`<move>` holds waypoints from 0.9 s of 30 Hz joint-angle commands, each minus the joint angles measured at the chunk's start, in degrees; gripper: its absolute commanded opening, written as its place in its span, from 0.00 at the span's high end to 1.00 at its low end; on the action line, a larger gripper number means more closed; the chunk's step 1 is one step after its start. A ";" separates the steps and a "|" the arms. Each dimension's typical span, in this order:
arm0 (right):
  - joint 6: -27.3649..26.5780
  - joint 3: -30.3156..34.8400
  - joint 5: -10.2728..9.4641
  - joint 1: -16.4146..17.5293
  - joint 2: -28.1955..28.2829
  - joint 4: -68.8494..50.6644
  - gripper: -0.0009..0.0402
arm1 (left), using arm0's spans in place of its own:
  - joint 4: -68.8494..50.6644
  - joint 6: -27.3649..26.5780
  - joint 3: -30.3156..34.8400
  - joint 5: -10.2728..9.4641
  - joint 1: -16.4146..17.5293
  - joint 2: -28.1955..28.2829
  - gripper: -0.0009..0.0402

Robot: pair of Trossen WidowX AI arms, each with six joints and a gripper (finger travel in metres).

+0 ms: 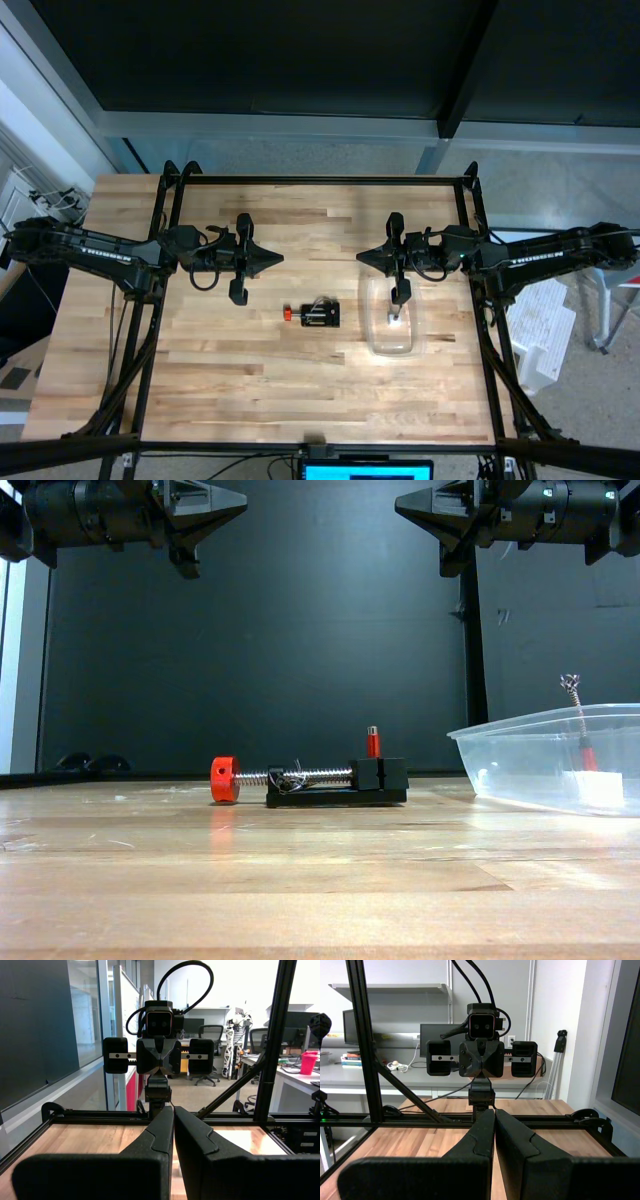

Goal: Pick the RCA connector and install on taskboard

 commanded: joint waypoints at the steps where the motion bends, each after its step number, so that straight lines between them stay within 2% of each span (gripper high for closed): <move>1: -0.02 -0.09 -0.02 0.04 0.00 -2.82 0.98 | -0.15 0.02 -0.04 0.00 0.02 0.00 0.98; 12: 0.09 -0.09 -0.11 0.07 -0.07 -2.99 0.98 | -0.15 0.02 -0.04 -0.02 0.00 0.00 0.98; 14: 2.08 0.35 -0.13 0.11 -0.55 -4.96 0.98 | -0.13 0.02 -0.04 -0.02 0.02 0.00 0.98; 18: 2.56 4.37 -0.22 0.20 -1.29 -18.49 0.98 | -0.15 0.02 -0.04 -0.02 0.02 0.00 0.98; 21: 2.62 8.46 -1.62 0.44 -1.29 -30.40 0.98 | -0.13 0.02 -0.04 -0.02 0.02 0.00 0.98; 27: 2.73 16.35 -1.55 2.01 -1.22 -52.43 0.98 | -0.15 0.00 -0.04 -0.02 0.00 0.00 0.98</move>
